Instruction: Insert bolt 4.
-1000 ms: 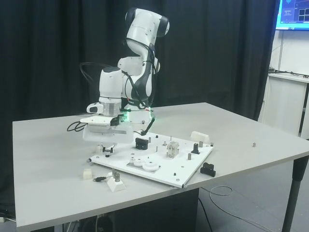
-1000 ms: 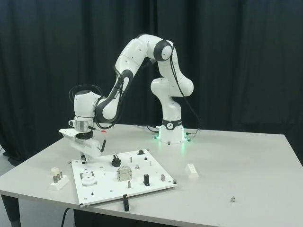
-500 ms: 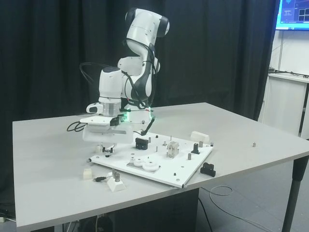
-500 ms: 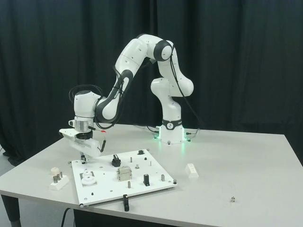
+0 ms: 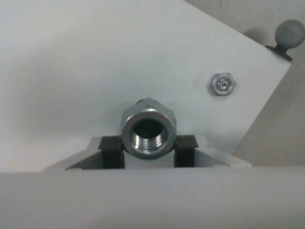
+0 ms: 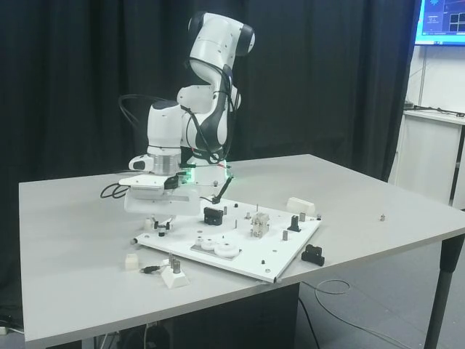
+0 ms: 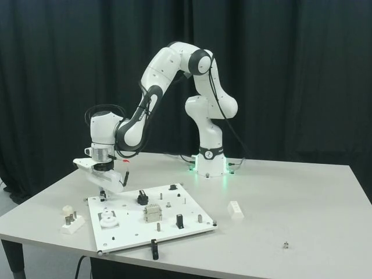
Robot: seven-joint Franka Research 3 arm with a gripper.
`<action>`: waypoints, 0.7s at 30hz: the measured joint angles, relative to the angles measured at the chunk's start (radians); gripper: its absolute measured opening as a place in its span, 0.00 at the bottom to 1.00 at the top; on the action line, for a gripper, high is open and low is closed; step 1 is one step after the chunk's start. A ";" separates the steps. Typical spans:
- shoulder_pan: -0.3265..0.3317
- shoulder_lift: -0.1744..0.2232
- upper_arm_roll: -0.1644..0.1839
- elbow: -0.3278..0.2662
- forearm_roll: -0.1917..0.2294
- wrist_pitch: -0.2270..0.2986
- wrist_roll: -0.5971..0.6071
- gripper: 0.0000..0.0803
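The metal bolt [image 5: 147, 131] with a hollow threaded head stands upright on the white assembly plate [image 5: 71, 57], near one corner. My gripper [image 5: 148, 153] is shut on the bolt, its black fingertips [image 5: 112, 152] pressed against both sides of it. In the first room view the gripper [image 6: 158, 224] hangs low over the plate's far left corner [image 6: 142, 240]. The second room view shows the same gripper [image 7: 103, 196] at the plate's [image 7: 192, 224] back left corner. The bolt's shaft and the hole under it are hidden.
A small hex-headed screw [image 5: 221, 85] sits in the plate beside the bolt, and a grey ball foot [image 5: 288, 33] pokes out past the corner. A white bolt holder [image 6: 174, 276] and a small white block [image 6: 131, 262] lie in front of the plate. Gears [image 6: 221, 249], a black clip [image 6: 313, 254] and a white block [image 6: 299, 206] are further right.
The wrist has risen very slightly; the gripper stays over the same plate corner, still holding the bolt.
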 joint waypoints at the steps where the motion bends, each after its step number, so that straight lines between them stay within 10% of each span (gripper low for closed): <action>1: 0.000 0.000 0.000 0.000 0.000 0.000 0.000 0.28; 21: -0.002 0.002 -0.002 0.001 0.050 0.002 0.015 0.28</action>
